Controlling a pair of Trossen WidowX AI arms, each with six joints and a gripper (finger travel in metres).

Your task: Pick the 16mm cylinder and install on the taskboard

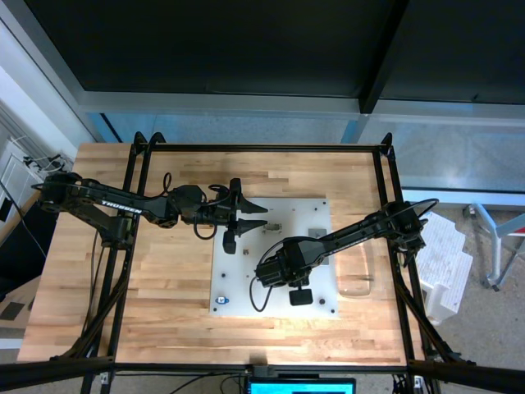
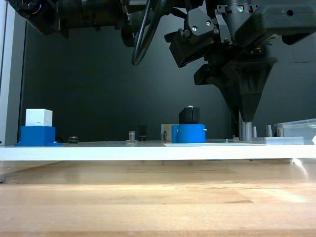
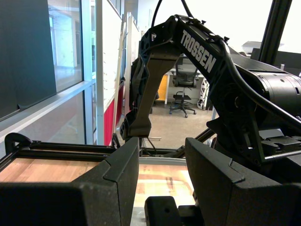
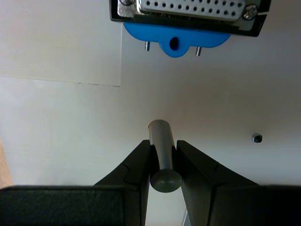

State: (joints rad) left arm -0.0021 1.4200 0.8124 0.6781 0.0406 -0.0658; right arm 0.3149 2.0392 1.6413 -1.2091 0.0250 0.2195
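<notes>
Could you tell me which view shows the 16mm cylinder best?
The right wrist view: the 16mm cylinder is close, clamped in the right gripper over the taskboard. The low view shows a small upright peg; the high view hides it under that gripper; the left wrist view misses it. The left gripper hangs open farther back.

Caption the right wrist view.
Right gripper clamps the 16mm cylinder at the taskboard by the blue connector; left gripper open above it.
</notes>
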